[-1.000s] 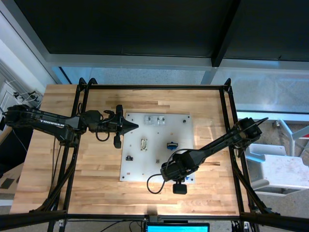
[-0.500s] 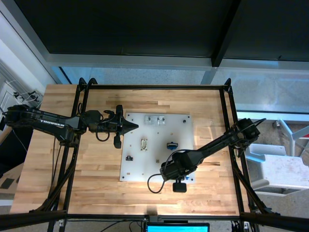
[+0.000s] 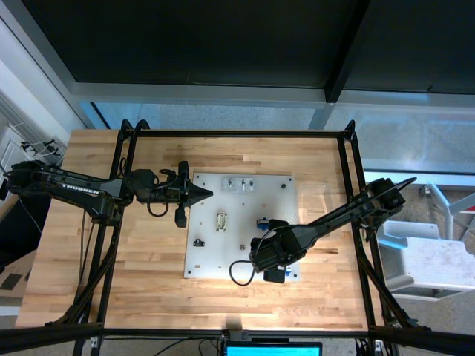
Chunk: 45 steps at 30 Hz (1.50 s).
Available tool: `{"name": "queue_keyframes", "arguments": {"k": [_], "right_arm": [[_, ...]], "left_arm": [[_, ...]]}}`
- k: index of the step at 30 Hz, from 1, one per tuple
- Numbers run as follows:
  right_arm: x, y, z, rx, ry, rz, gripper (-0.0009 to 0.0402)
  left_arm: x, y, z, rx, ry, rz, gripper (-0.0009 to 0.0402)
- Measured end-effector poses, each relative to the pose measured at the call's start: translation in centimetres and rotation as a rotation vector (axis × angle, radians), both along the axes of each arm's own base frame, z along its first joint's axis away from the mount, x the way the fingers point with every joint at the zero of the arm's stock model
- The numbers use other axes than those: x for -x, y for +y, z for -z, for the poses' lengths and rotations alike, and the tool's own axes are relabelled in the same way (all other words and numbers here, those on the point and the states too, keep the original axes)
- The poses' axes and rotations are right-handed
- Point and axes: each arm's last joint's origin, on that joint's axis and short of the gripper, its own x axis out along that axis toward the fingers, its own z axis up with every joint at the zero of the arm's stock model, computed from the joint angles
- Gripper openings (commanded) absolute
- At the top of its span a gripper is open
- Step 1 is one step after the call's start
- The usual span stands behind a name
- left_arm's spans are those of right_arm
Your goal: Unfasten the M12 fastener and place in the container
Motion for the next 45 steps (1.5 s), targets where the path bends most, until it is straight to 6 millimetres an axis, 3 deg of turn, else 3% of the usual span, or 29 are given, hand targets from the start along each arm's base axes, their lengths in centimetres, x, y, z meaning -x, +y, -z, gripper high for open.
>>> {"name": "queue_keyframes", "arguments": {"k": [9,21,45], "right_arm": [[-0.2,1.2,-1.0,-0.286,0.074,-0.062,0.0],[-1.4,1.8,1.4,-0.281,0.068,-0.116,0.0],[-1.5,1.1,1.8,-0.178,0.05,-0.078,0.0]], "left_arm": [[0.0,0.0,0.0,0.0,0.0,0.0,0.0],[0.0,0.0,0.0,0.0,0.0,0.0,0.0],[0.0,0.0,0.0,0.0,0.0,0.0,0.0]]}}
